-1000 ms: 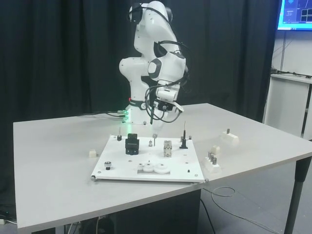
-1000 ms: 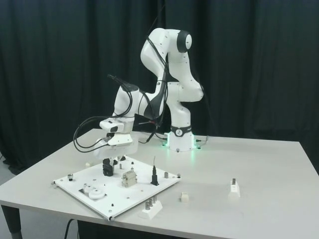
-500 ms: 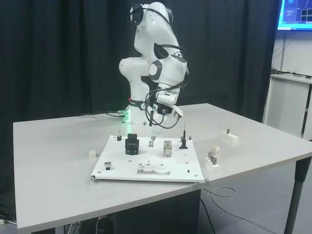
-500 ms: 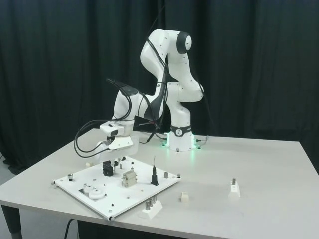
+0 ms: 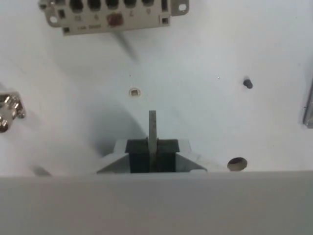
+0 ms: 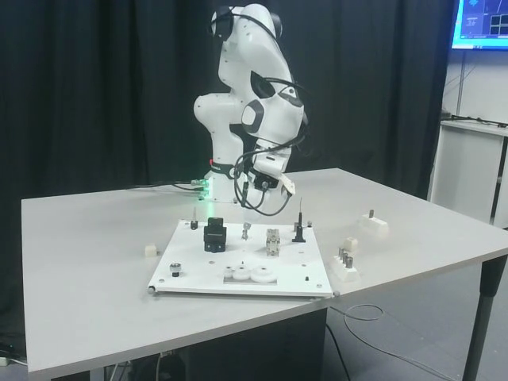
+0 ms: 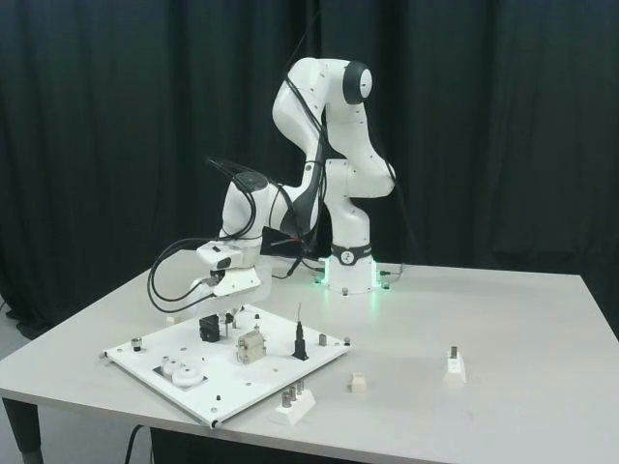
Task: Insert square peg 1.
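Square peg 1 [image 5: 152, 128] seemingly between jaws (upright)

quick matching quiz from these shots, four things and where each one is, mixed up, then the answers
Things:
1. square peg
2. white gears
3. small white cube
4. green light

Places:
a. three in a row on the white board
b. at the foot of the arm
c. gripped in the claw
d. on the grey table, off the board

Pairs: 1-c, 2-a, 3-d, 4-b
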### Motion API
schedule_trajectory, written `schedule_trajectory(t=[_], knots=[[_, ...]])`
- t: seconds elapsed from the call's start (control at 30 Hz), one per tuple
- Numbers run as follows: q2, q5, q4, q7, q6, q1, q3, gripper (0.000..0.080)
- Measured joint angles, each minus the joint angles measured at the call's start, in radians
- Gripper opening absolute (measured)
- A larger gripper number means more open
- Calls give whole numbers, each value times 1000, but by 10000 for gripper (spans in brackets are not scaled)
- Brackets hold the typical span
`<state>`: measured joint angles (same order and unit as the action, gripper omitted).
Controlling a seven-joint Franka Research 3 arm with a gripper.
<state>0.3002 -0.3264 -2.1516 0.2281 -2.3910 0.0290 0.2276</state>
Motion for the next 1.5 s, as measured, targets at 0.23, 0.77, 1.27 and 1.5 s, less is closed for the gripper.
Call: schedule_trajectory(t=[0.23, 0.77, 1.27, 1.5], knots=[[6, 0, 0, 0, -4, 0, 0, 31], [18, 0, -14, 0, -20, 2, 5, 31], [32, 0, -24, 0, -46, 2, 9, 31], [33, 0, -26, 0, -52, 2, 9, 31]])
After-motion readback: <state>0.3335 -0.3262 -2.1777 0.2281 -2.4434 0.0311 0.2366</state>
